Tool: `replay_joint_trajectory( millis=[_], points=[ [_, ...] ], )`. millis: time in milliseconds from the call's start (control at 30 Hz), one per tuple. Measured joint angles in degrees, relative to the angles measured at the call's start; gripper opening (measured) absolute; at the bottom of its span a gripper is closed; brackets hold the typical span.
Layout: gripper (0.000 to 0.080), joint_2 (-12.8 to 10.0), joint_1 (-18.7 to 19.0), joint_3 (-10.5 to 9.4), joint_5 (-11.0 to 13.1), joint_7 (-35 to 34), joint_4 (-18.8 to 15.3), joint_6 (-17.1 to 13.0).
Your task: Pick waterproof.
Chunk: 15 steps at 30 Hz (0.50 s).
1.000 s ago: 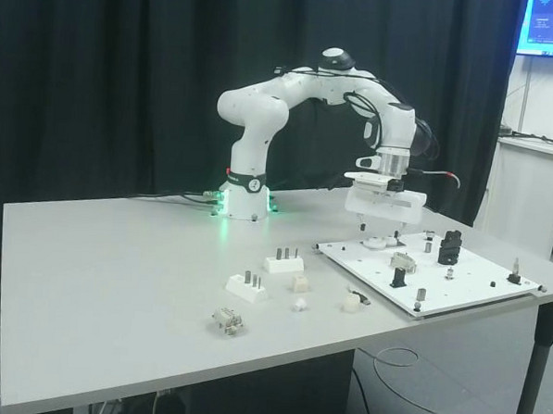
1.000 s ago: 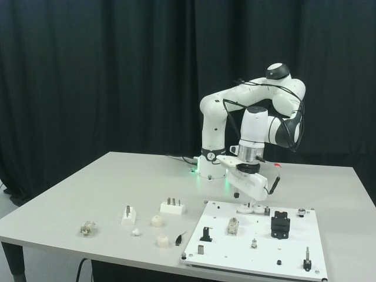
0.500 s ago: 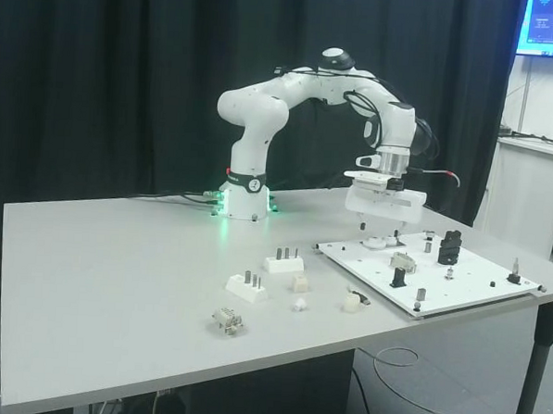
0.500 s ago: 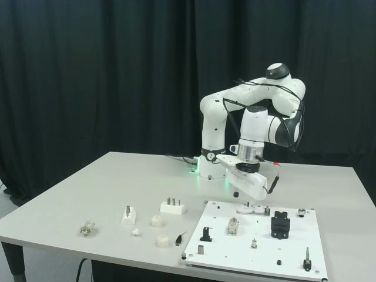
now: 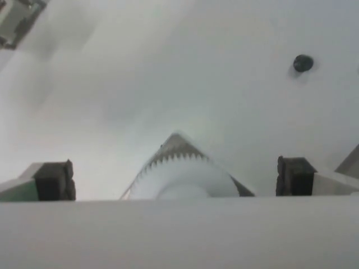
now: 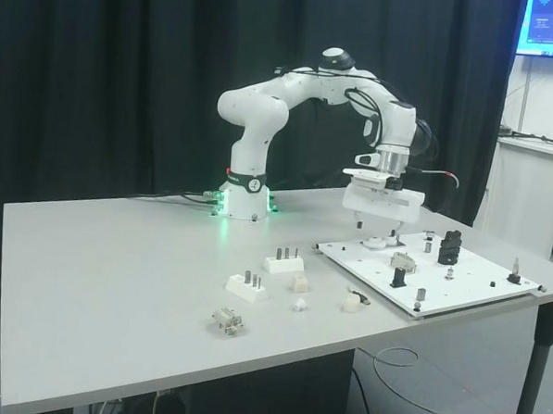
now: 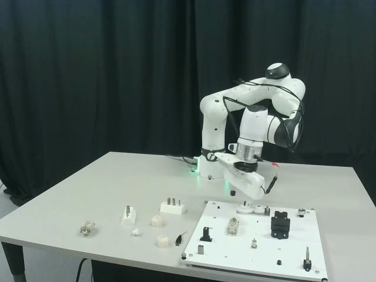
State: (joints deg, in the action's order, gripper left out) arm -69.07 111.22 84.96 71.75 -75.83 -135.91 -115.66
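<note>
The waterproof part (image 5: 179,176), a white toothed disc, is seen in the wrist view between the black fingertips (image 5: 54,180) without being touched by them. It sits on the white board (image 6: 468,277) at the edge nearest the arm's base. The gripper (image 6: 377,225) is held spread open just above it. The board is carried by the grey counter (image 7: 88,194), where small white blocks (image 6: 246,286) are scattered.

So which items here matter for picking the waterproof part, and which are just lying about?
Job:
- gripper, fingers open
- white toothed round part below the fingers, presumably the waterproof
- white board it sits on

Lying about:
- small white blocks on the grey table
- black clamp on the board
</note>
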Motion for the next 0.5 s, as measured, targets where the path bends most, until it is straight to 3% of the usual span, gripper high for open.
replay_joint_trajectory(
  millis=[500],
  points=[
    [0.08,0.0,-0.57,1.25,-2.85,1.41,0.35,-1.08]
  ],
)
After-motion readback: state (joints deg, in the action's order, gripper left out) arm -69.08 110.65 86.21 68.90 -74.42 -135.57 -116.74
